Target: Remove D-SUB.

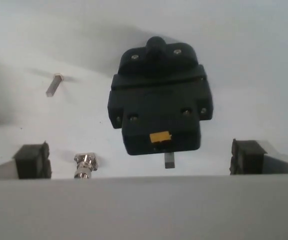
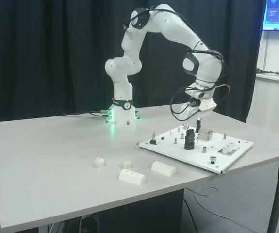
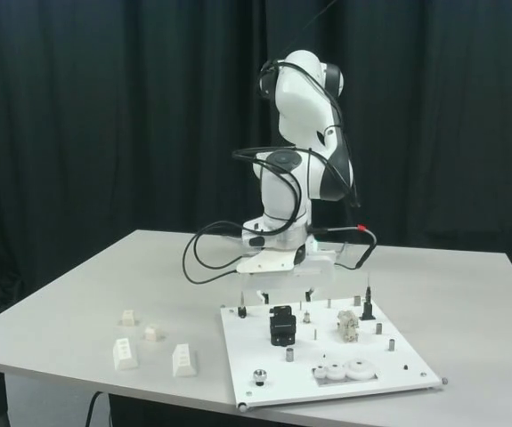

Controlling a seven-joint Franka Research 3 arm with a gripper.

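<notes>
White board [image 3: 238, 356]: black D-SUB [image 1: 159, 100] standing, fingers [image 1: 32, 161] spread above.

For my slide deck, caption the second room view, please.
White Franka arm hovers its gripper above the black D-SUB connector standing on the white board.

White arm [image 2: 178, 34] arched forward, end effector [image 1: 138, 159] open, pointing down.

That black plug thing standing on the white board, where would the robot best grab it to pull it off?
Probably from straight above, closing the gripper on the two opposite flat sides of the black D-SUB connector. It stands upright on the white board, and the open fingers already straddle it.
</notes>
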